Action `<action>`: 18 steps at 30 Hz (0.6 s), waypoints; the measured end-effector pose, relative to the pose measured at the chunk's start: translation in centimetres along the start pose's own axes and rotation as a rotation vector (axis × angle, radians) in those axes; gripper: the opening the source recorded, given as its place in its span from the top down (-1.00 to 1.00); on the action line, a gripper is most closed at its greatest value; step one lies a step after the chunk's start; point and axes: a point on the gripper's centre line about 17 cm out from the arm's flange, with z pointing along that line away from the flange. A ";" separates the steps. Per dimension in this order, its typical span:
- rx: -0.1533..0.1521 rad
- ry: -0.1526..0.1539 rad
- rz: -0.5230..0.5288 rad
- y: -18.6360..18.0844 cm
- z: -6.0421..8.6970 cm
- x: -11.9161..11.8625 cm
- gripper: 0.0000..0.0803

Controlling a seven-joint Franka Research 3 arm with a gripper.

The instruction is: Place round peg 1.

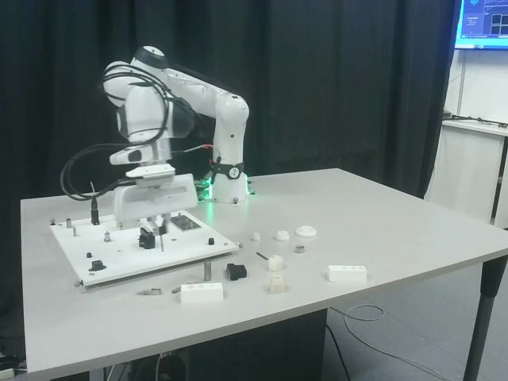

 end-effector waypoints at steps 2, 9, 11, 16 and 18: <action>0.004 -0.003 -0.005 -0.6 0.3 0.5 0.96; 0.011 -0.025 -0.016 -1.8 1.2 1.3 0.96; 0.013 -0.029 -0.016 -2.0 1.5 1.4 0.96; 0.018 -0.036 -0.011 -2.6 2.0 1.7 0.96; 0.019 -0.036 -0.009 -2.7 2.1 1.9 0.96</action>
